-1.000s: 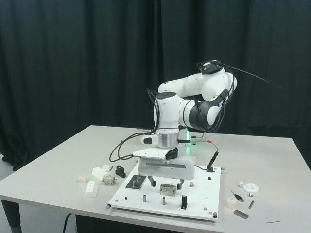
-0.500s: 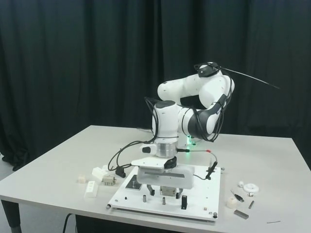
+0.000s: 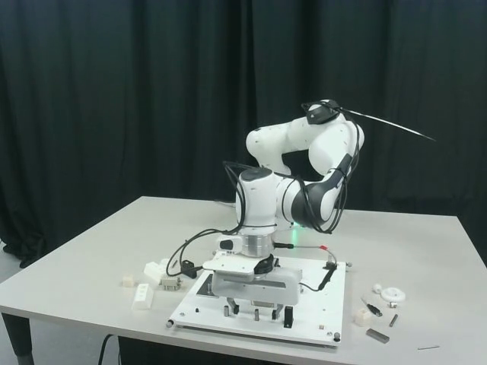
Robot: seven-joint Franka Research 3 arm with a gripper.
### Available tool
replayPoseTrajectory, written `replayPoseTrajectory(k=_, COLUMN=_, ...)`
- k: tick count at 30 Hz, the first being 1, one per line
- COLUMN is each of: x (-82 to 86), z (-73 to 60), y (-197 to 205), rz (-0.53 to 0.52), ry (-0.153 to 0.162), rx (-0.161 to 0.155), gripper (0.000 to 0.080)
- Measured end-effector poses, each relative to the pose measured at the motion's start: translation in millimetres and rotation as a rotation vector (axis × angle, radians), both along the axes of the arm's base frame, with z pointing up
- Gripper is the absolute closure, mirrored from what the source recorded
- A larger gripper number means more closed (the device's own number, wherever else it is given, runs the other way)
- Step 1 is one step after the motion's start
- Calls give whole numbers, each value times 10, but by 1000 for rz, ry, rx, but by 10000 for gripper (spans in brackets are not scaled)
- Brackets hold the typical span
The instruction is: Remove square peg 3.
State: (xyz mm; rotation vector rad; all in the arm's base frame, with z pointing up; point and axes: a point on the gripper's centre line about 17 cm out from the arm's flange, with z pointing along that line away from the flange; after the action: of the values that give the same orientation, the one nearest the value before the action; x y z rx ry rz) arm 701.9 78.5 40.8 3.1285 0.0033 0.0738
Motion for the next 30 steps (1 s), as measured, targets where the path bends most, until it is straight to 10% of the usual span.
replayPoseTrajectory(k=9, x=-22, z=-78, y=-21, rz=8, ry=11, rx=-10, gripper=3)
replayPoseTrajectory(k=10, x=-21, z=-85, y=-18, rz=9, ry=12, rx=-10, gripper=124)
replayPoseTrajectory(k=15, x=-18, z=-108, y=-12, rz=13, ry=15, rx=-9, gripper=124)
replayPoseTrajectory(k=16, x=-18, z=-111, y=-14, rz=13, ry=16, rx=-9, gripper=286)
replayPoseTrajectory(k=24, x=-28, z=-139, y=-21, rz=14, ry=22, rx=-10, gripper=286)
replayPoseTrajectory(k=25, x=-28, z=-140, y=-7, rz=16, ry=23, rx=-8, gripper=660)
replayPoseTrajectory(k=30, x=-30, z=-136, y=23, rz=23, ry=27, rx=-8, gripper=660)
